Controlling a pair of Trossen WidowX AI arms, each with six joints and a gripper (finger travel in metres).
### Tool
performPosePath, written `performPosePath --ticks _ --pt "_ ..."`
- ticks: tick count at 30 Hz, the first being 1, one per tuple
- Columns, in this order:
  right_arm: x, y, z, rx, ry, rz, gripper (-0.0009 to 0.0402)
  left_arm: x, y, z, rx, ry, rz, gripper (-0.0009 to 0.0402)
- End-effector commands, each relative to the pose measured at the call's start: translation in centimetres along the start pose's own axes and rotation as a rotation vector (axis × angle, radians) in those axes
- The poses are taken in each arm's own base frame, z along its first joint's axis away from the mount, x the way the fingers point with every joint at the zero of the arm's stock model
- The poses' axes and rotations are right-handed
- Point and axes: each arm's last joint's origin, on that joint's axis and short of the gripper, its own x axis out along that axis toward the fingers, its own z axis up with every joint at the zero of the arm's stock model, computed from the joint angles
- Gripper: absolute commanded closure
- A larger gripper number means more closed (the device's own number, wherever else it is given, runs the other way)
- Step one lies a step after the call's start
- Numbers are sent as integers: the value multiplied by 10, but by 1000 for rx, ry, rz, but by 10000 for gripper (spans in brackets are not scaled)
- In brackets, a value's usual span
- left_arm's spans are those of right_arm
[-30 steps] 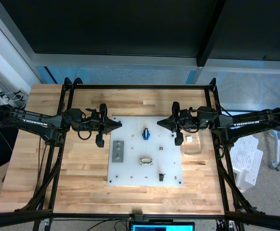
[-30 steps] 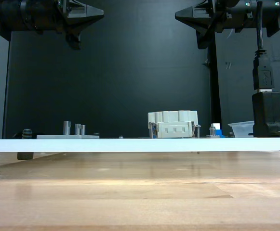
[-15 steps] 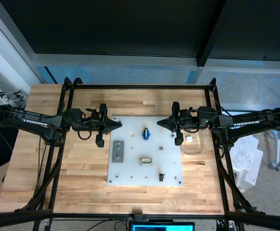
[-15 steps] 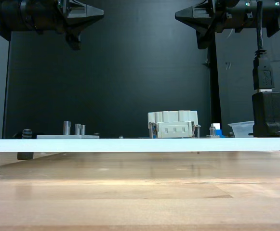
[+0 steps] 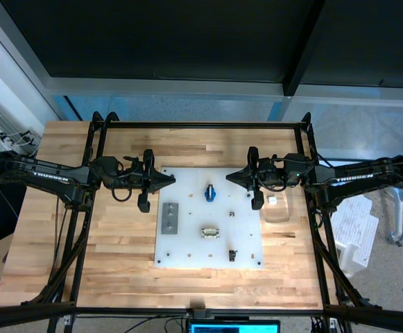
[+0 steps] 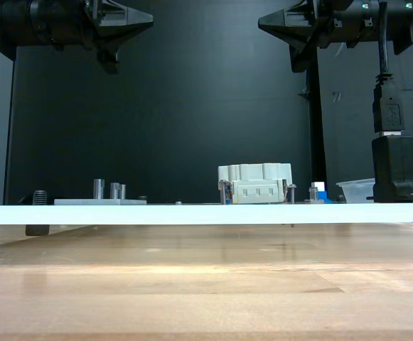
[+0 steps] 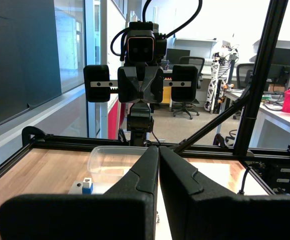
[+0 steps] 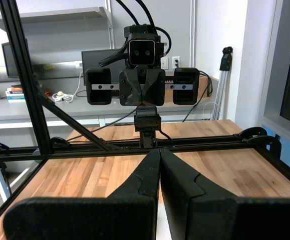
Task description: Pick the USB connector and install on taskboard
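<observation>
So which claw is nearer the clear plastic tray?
Right. The right claw hangs shut over the taskboard toward its right edge, beside the tray; the left claw, also shut, hangs at its left edge.

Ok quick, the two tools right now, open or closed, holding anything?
Left tool: shut, holding nothing, raised over the left side of the flat white square taskboard.
Right tool: shut, holding nothing, raised over the board's right side.

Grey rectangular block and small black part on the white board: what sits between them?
The beige connector, as the high view shows. The left gripper and right gripper hang above the far edge of the flat white taskboard, jaws shut.
</observation>
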Motion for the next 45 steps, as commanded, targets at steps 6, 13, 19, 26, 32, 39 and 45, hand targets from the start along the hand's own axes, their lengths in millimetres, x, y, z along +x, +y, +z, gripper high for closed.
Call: performPosePath --ticks 6,13,19,26,32,39,45 --pt "0 0 0 0 0 0 393 0 0 0 0 0 0 393" --pt "0 0 0 0 0 0 393 0 0 0 0 0 0 393" --pt "0 0 0 0 0 0 393 0 0 0 0 0 0 393" --pt "0 0 0 0 1 0 393 0 0 0 0 0 0 393" --pt "0 0 -1 1 7 0 393 0 0 0 0 0 0 393" --pt "0 0 -2 1 21 -1 393 0 0 0 0 -1 0 393" --pt "0 0 -2 1 21 -1 393 0 0 0 0 0 0 393"
